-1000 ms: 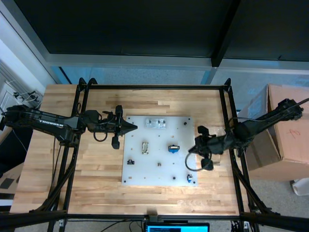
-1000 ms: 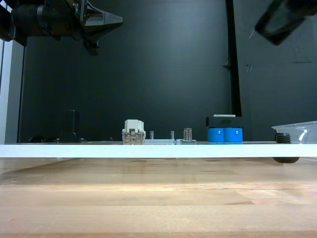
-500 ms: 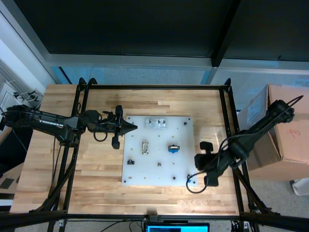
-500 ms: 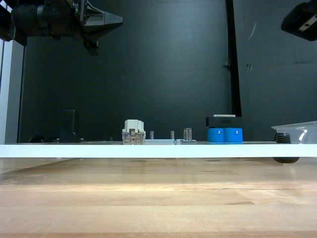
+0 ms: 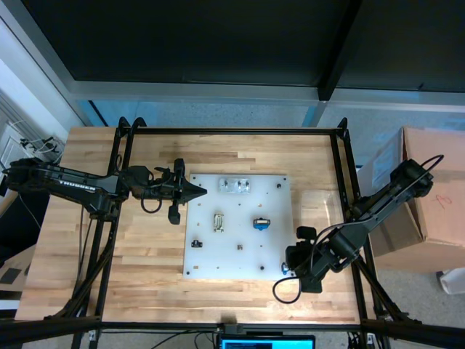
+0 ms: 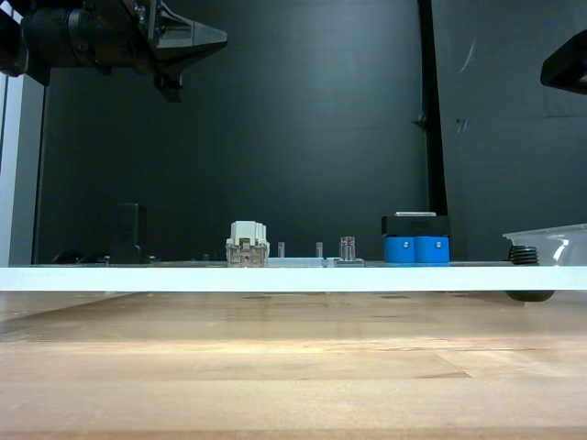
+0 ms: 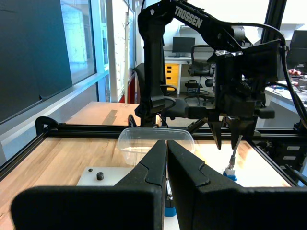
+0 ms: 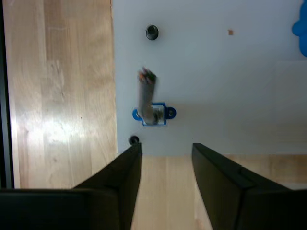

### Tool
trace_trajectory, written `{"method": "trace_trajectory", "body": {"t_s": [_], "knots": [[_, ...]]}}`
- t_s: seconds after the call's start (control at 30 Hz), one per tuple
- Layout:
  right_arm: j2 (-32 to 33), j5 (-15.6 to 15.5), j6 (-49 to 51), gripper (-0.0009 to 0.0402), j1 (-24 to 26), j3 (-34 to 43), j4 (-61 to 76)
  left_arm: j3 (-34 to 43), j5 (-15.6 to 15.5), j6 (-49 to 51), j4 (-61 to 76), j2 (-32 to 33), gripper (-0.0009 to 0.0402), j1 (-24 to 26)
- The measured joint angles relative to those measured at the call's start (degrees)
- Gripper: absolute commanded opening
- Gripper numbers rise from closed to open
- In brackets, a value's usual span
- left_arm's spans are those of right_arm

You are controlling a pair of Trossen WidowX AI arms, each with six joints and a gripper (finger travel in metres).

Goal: Remove the RJ45 connector from the taskboard and place in the container

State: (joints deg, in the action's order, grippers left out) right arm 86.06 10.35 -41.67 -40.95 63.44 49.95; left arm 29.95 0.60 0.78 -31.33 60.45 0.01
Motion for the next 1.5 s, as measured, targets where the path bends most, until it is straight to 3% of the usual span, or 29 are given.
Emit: {"method": "trace_trajectory", "body": {"t_s": [0.17,0.57,0.8,1.1,1.5], "knots": [[1.92,0.57,0.44,0.0188,-0.02,-0.28,-1.99,0.0,0.0,0.02,0.0,0.0,0.0,0.0],[4.15,2.25,0.87,0.0177,0.07,-2.91,-7.76,0.0,0.0,0.0,0.0,0.0,0.0,0.0],[5.33,2.32,1.53,0.0122,0.15,-3.02,-9.25,0.0,0.0,0.02,0.0,0.0,0.0,0.0],[5.33,2.29,1.68,0.0,0.35,-3.04,-9.57,0.0,0.0,0.0,0.0,0.0,0.0,0.0],[3.45,2.23,0.96,-0.0001,0.52,-2.58,-9.68,-0.02,0.0,0.0,0.0,0.0,0.0,0.0]]}}
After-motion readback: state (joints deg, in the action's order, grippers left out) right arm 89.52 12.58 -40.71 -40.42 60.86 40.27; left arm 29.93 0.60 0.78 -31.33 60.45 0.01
